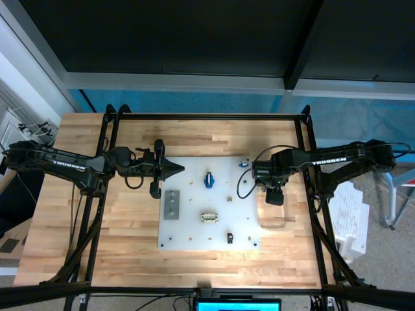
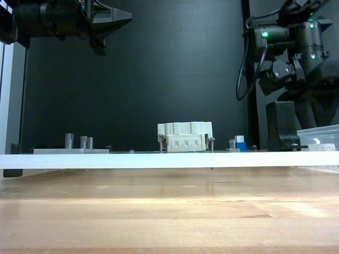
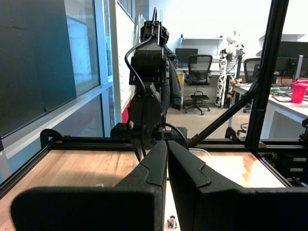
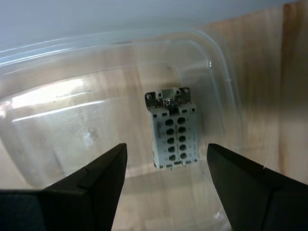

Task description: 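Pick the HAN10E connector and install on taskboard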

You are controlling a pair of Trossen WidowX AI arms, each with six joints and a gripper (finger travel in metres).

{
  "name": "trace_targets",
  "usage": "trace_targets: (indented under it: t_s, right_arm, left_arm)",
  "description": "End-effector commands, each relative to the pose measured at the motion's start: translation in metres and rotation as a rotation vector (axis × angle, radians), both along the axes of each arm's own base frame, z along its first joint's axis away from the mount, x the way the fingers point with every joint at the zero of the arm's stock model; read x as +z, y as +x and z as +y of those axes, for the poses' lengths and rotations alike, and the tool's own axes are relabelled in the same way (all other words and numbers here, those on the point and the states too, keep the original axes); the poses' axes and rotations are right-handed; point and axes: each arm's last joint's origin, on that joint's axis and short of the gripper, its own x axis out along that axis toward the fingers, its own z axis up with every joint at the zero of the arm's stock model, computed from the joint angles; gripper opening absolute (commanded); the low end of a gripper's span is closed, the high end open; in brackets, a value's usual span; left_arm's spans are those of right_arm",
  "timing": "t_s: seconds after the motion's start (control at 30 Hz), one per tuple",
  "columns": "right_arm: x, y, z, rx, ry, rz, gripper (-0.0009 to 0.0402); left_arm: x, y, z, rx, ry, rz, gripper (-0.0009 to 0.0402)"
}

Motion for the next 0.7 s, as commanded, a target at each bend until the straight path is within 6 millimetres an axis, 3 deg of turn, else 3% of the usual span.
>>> trace_targets:
  t_s: [0.03, 0.7]
  right_arm:
    - [-0.006, -0.002, -0.001, -0.007, -0.037, -0.004, 0.0232]
    - [-0.019, -0.005, 0.000, 0.028, -0.055, -0.013, 0.0232]
  left_arm:
    - [0.000, 0.000, 0.000, 0.000, 0.000, 0.000, 0.0001]
    - [0.000, 0.000, 0.000, 0.000, 0.000, 0.000, 0.0001]
